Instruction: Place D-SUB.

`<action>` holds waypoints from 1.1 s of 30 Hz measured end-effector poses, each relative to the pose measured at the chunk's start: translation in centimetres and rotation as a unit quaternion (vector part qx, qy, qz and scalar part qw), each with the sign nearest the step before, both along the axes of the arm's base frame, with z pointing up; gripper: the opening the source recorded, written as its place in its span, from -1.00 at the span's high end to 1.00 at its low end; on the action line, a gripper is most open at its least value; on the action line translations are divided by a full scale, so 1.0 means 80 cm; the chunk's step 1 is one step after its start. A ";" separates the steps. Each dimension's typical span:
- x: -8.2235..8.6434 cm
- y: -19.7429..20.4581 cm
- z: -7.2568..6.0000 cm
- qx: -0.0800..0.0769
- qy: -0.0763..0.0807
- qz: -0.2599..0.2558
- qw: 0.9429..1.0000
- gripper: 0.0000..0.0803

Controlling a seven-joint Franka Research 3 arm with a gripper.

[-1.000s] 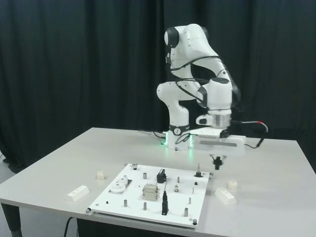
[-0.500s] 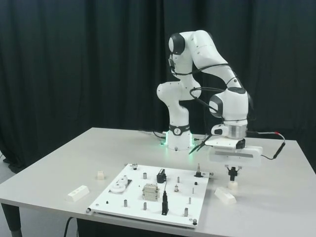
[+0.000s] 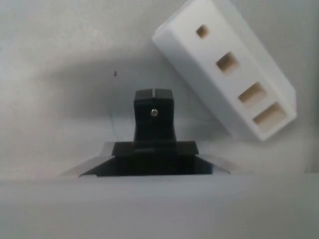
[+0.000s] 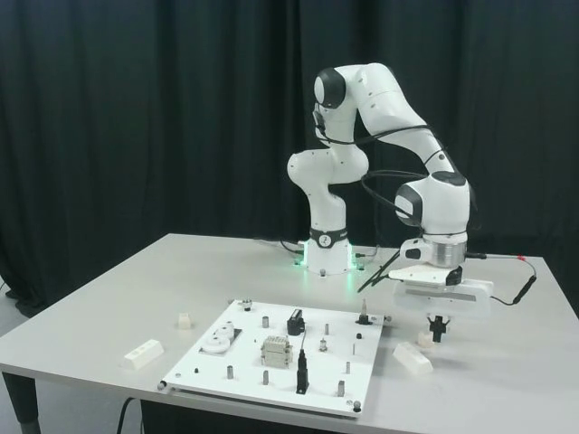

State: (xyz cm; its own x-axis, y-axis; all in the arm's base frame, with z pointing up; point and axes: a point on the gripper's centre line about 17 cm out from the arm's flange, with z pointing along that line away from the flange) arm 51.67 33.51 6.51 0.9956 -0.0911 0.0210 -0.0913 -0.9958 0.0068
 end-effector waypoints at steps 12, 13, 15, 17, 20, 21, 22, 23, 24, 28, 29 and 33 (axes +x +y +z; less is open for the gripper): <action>-0.006 0.012 -0.010 -0.004 0.006 -0.011 1.000 0.62; -0.006 0.012 -0.010 -0.005 0.006 -0.011 1.000 0.62; -0.006 0.013 -0.011 -0.005 0.007 -0.012 1.000 -0.43; -0.006 0.013 -0.011 -0.006 0.008 -0.013 1.000 -0.43; -0.005 0.013 -0.010 -0.006 0.008 -0.015 1.000 -0.43; -0.005 0.013 -0.010 -0.007 0.009 -0.015 1.000 -0.84; -0.006 0.012 -0.010 -0.007 0.009 -0.016 1.000 -0.84; -0.006 0.012 -0.010 -0.008 0.010 -0.016 1.000 -0.84; -0.005 0.012 -0.009 -0.008 0.010 -0.016 1.000 -0.84; -0.004 0.011 -0.007 -0.010 0.011 -0.017 1.000 -0.97; -0.004 0.010 -0.006 -0.010 0.012 -0.017 1.000 -0.97; -0.002 0.009 -0.004 -0.013 0.012 -0.018 1.000 -0.99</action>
